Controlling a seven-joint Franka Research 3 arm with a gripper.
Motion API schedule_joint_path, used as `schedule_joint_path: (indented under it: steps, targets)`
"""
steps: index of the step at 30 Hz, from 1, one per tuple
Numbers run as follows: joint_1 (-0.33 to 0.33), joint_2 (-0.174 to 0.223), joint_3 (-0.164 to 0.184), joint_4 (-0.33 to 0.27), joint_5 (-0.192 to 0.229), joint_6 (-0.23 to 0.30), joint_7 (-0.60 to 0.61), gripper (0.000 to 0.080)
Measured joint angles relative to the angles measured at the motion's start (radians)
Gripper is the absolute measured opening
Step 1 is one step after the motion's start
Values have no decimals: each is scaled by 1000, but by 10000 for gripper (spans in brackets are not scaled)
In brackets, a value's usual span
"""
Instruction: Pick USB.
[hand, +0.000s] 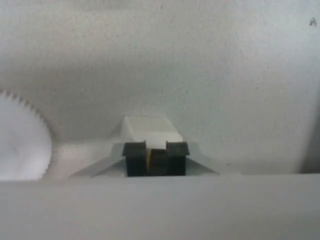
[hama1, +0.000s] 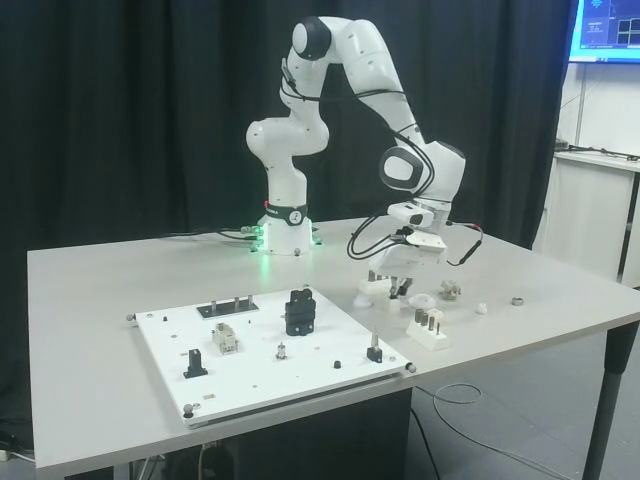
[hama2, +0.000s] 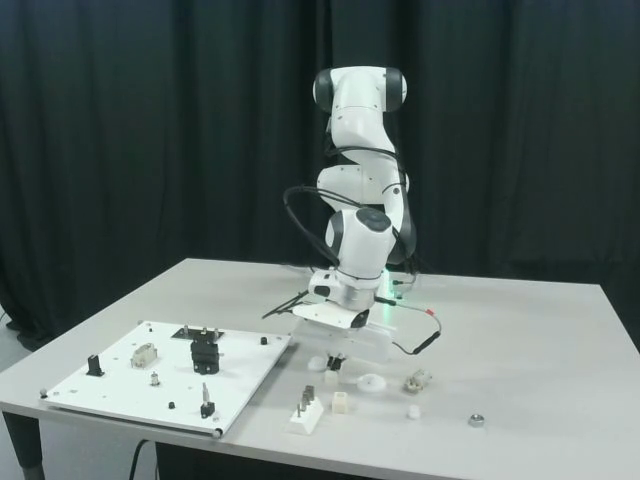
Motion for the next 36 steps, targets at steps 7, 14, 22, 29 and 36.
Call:
schedule_joint_path:
  steps: [7,14,22,29,36]
  targets:
    - [0,0,0,0,-4,3,-1,77]
    - [0,-3,2,6,-17,3,-1,64]
    - [0,-26,2,10,-20,-6,-5,64]
    - [-1,-56,5,11,-20,-27,-10,63]
    - [-8,-79,16,13,-20,-50,-14,60]
